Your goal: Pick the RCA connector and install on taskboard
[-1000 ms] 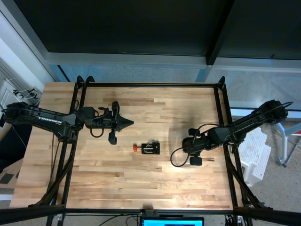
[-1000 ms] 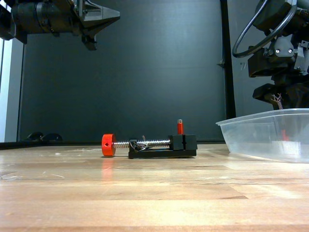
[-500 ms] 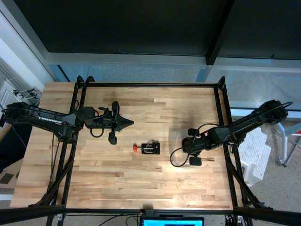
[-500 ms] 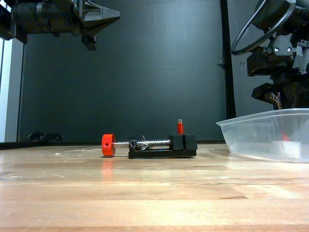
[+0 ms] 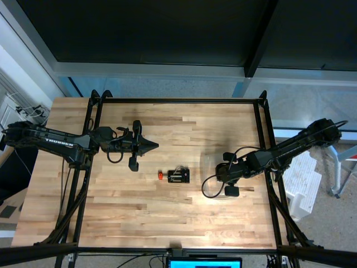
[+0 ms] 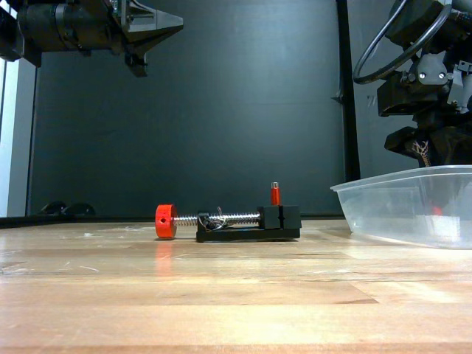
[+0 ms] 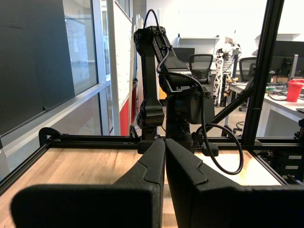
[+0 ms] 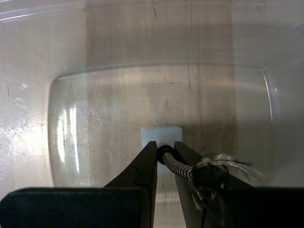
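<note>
Screen (image 5: 203, 262), one: lit blue strip at the table's near edge.

Table (image 5: 128, 212), one: pale wood planks inside a black rail frame (image 5: 178, 101).

Tray (image 6: 413, 203), one: clear plastic, standing on the table at its right side and nearer than the taskboard in the low view. Contents: one white block (image 8: 161, 134) on its floor. One small red spot (image 6: 435, 210) shows through its wall; what it is cannot be told.

Right gripper (image 8: 164, 145), one: hangs over the tray, pointing down into it, jaws clamped on the connector.

Connector (image 8: 175, 164), one: black-and-white braided lead running into a dark body with loose strands. It is held between the right jaws over the white block; whether it touches the block cannot be told. It is well apart from the taskboard.

Taskboard (image 6: 247, 225), one: small black block lying flat near the table's middle, apart from the tray. Fittings:
- one red knob (image 6: 166, 221) at its left end, on a silver sprung screw (image 6: 228, 218)
- one short red pin (image 6: 274, 194) upright on top

Left gripper (image 7: 165, 140), one: high above the table, left of and beyond the taskboard, pointing level toward the right side. Jaws pressed together with nothing between them.

Arms, two: left arm (image 5: 50, 139) reaching in from the left edge, right arm (image 5: 295, 142) from the right edge.

Wall (image 6: 243, 110), one: dark panel beyond the table's far edge.
</note>
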